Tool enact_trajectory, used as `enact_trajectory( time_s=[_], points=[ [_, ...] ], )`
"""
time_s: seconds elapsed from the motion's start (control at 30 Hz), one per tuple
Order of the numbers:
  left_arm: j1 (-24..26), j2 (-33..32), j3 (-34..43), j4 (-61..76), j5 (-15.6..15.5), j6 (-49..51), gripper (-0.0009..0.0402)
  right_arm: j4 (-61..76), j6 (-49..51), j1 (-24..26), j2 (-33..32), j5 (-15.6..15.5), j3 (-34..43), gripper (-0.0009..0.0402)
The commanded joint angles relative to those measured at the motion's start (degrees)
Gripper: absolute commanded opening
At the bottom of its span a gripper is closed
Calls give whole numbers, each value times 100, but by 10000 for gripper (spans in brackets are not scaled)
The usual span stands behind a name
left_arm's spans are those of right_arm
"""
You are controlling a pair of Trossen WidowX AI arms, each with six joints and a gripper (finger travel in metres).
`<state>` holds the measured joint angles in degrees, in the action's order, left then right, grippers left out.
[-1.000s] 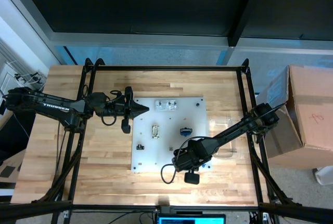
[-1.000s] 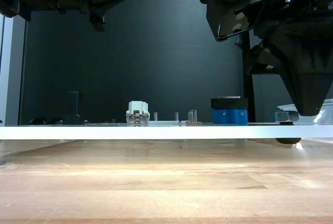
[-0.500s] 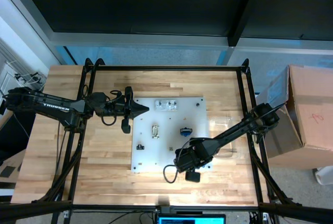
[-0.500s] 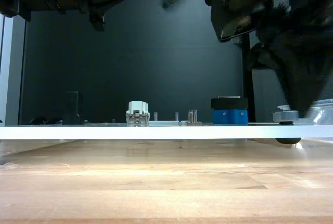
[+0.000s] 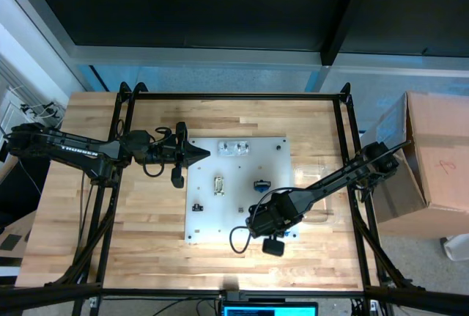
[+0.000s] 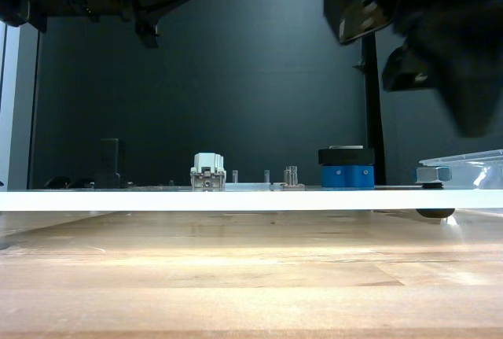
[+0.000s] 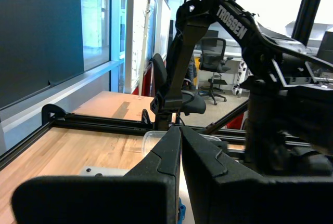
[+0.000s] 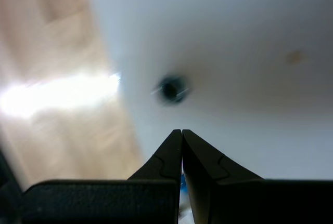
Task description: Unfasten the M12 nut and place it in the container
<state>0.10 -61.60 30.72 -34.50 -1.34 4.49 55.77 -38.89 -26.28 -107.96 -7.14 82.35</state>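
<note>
Two black robot arms reached inward over a white rectangular task board (image 5: 220, 217) on a pale wooden table (image 5: 146, 243). The left gripper (image 5: 204, 154) hung high over the board's far left edge, pointing right. Its wrist camera showed the two black fingers pressed flat together with nothing between them.

The right gripper (image 8: 181, 131) was over the board's near right part, raised well above the surface and blurred in the low view. Its fingers (image 8: 166, 159) also met along their whole length and gripped nothing. The white board lay beneath them, and a small dark spot (image 8: 171, 89) on it showed beyond their tips.

The small silver hexagonal M12 nut (image 6: 432, 174) sat free of both grippers on its short black stud (image 6: 431, 186), at the board's near right edge. In the low view it stood in front of the clear plastic container (image 6: 470, 164), which lay just right of the board. In the high view the right arm covered that spot, so the nut could not be made out there.

A blue block with a black cap (image 6: 346, 167) and a small white connector (image 6: 207, 174) stood farther left on the board.
</note>
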Motion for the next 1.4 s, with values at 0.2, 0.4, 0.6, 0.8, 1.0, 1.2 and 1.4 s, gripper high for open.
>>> enact_trajectory(
  time_s=[0.2, 0.4, 0.6, 0.8, 1.0, 1.2, 1.4],
  points=[
    [0, 0, 0, -2, 4, 0, 0, -262, 168, -11, -258, -164, 59, 0],
    [-2, 0, 0, -2, 4, 0, 0, -481, 201, -9, -393, -149, 59, 0],
    [-2, 0, 0, -2, 2, -2, 0, -533, 232, -7, -426, 37, 59, 0],
    [0, 0, 0, -2, 4, 0, 0, -520, 229, 2, -426, 162, 7, 0],
    [0, 0, 0, -2, 2, -2, 0, -498, 208, 2, -422, 308, -9, 0],
    [-2, 0, 0, -2, 4, 0, 0, -494, 210, 4, -422, 310, -13, 0],
    [-2, 0, 0, -2, 2, 0, 0, 179, -369, 0, -308, 1762, 76, 0]
  ],
)
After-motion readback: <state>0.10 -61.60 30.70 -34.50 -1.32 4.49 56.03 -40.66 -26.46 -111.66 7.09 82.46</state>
